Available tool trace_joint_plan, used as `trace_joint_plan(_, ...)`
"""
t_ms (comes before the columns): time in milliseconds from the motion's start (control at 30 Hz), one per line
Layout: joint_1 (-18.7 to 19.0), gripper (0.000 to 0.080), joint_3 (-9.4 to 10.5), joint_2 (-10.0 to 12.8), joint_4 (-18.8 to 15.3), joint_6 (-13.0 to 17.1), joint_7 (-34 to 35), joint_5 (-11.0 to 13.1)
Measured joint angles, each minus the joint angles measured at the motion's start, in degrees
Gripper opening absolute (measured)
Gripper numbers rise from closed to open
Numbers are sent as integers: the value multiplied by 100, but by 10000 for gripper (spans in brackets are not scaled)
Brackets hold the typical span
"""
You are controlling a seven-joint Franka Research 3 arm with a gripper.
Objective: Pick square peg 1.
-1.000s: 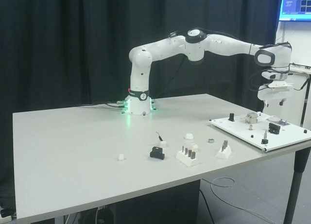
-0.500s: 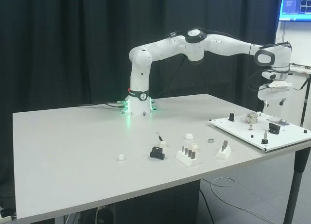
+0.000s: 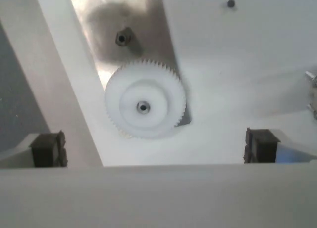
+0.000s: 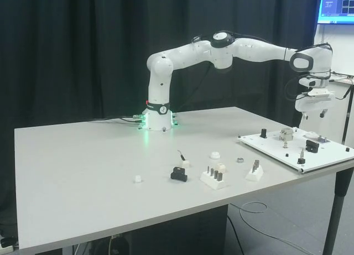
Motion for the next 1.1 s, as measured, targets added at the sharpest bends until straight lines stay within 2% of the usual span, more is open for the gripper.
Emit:
trace_joint_plan(400,-6,800,-276,-3,-30,-152,-142,0)
trace_joint_plan(600,-32,800,-462,-2,-115,-321,-382,-61)
trace_joint_plan(800,-93,800,-651,-2,-217,-602,-676,-285)
trace_joint_plan(1100,-280,800,-813,-3,-336,-1061,-1135,-795)
